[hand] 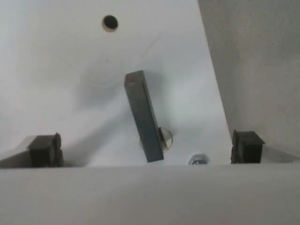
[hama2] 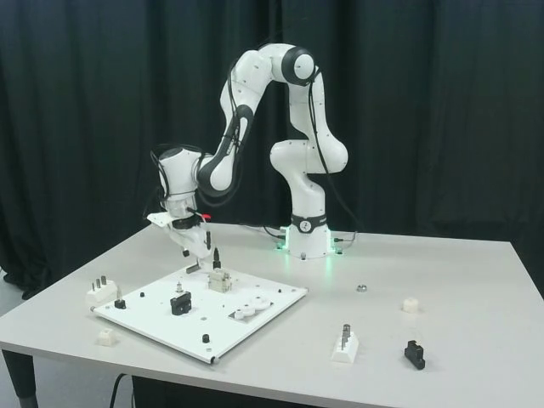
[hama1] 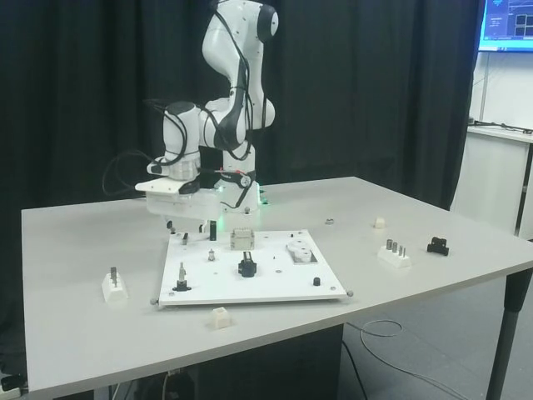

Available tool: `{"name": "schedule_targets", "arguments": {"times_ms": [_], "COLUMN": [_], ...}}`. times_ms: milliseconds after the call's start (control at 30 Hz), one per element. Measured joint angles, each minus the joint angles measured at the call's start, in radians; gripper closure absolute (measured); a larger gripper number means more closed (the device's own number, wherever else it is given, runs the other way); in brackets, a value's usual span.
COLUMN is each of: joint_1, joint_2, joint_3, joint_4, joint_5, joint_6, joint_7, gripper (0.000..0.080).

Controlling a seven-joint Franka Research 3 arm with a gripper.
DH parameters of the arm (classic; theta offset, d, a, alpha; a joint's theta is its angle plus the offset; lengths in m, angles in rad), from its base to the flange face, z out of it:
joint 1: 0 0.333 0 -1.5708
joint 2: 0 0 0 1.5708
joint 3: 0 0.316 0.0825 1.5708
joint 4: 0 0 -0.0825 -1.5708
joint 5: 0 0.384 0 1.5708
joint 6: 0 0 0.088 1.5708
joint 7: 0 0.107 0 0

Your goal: Pick square peg 4.

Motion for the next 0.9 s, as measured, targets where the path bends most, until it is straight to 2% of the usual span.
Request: {"name": "schedule_targets", "arguments": {"times_ms": [233, 500, 667, 900], "joint_1": [-0.002, -0.007, -0.009, -0.010], "joint_2": [0.041, 0.053, 0.053, 0.055], "joint_3": [0.000, -0.001, -0.001, -0.001], "joint_4": [-0.001, -0.005, -0.009, -0.012], "joint_5": [0.066, 0.141, 0.171, 0.187], "joint_6": [0.006, 0.006, 0.006, 0.005], "joint_7": [-0.076, -0.164, -0.192, -0.203], "gripper": [0.0003, 0.0003, 0.0003, 0.0003]}}
